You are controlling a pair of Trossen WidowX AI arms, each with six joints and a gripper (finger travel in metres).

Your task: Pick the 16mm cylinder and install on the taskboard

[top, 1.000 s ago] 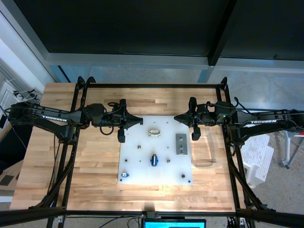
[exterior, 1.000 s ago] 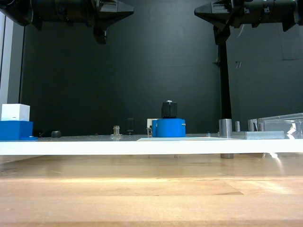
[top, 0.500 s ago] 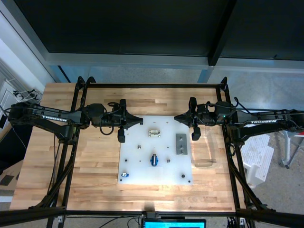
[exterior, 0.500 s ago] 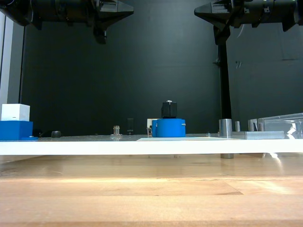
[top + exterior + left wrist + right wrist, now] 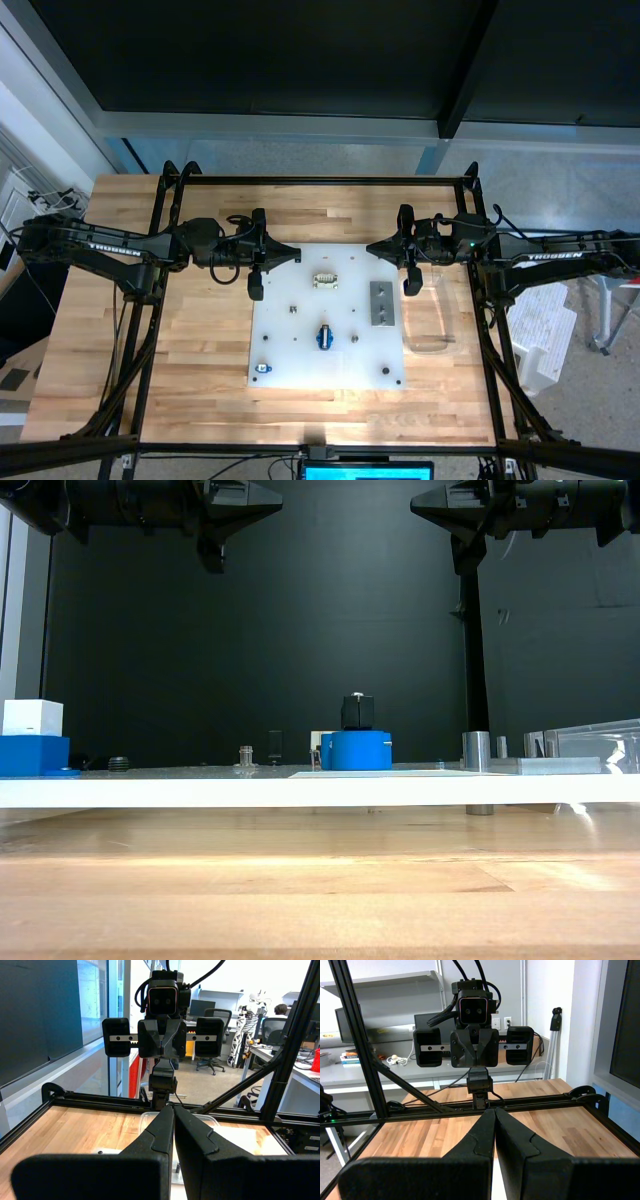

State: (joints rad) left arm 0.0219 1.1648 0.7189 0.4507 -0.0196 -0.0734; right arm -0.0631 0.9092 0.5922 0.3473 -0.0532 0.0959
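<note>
1. Left gripper (image 5: pixel 297 254) hangs high over the upper left edge of the taskboard (image 5: pixel 300 345). Its fingers (image 5: pixel 162 1132) are pressed together and hold nothing.
2. Right gripper (image 5: pixel 371 247) faces it over the board's upper right edge, likewise clenched and empty.
3. In the low view, the 16mm cylinder (image 5: pixel 476 750) is a short, plain grey metal stub. It stands upright on the white board, right of centre, well below both grippers and apart from them.
4. Left of the cylinder in the low view is the blue connector (image 5: pixel 324 337), topped by a black piece. To its right lies the flat grey metal block (image 5: pixel 382 302).
5. Toward the board's upper middle sits the grey multi-pin socket (image 5: pixel 323 279). A small blue fitting (image 5: pixel 262 369) marks the lower left corner.
6. Off the board's right edge, a clear plastic tray (image 5: pixel 440 325) rests on the wooden table (image 5: pixel 180 340).
7. In the high view the cylinder is too small to make out its shape. The low view cuts both arms off at the top of the frame and the tray at the right edge.
</note>
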